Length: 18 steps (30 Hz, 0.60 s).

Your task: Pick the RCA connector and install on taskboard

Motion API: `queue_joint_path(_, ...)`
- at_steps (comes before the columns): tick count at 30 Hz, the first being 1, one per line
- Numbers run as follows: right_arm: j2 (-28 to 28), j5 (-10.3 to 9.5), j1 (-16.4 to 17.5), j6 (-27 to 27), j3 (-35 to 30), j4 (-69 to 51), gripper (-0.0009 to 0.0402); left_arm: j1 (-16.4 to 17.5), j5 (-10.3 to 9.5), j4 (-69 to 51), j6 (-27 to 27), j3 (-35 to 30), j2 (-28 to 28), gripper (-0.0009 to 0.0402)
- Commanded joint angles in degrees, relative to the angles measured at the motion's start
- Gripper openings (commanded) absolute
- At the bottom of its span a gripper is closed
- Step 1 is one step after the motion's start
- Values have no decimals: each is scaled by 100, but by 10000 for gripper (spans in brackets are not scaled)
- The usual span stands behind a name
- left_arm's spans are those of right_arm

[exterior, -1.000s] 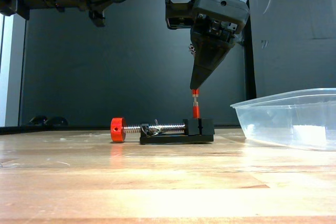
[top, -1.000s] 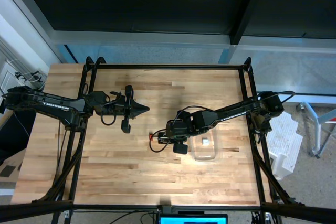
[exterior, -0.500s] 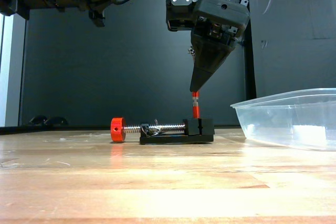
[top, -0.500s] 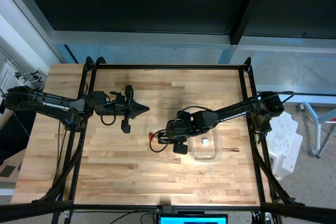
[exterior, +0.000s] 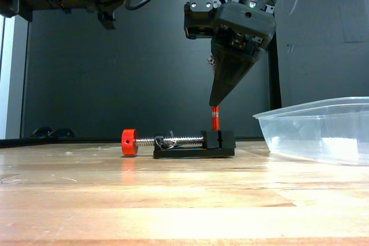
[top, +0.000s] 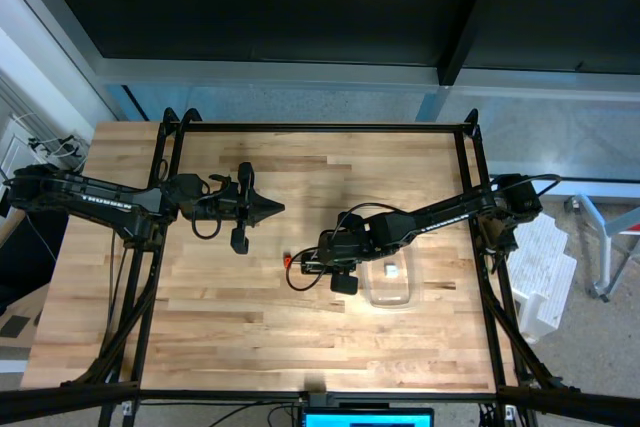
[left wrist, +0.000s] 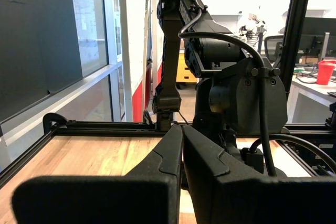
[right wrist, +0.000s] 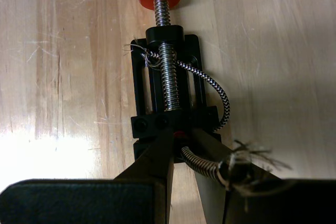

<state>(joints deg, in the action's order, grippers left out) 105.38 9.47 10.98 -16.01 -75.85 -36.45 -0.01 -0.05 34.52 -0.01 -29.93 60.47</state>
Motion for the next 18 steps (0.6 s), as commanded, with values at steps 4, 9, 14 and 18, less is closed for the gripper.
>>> queue_joint_path(4,15,-2,-2,-4,85,63,0,0,2,2,0,-2,2,0)
queue_joint_path(9,15,-2,-2,-2,87,70,0,2,2,0,0,-2,2,0)
queue_joint_path(14,15,-2,-2,0,87,79,0,0,2,0,0,-2,2,0)
queue_joint_path(18,15,0,0,0,87,79,0,0,2,2,0,-2,2,0)
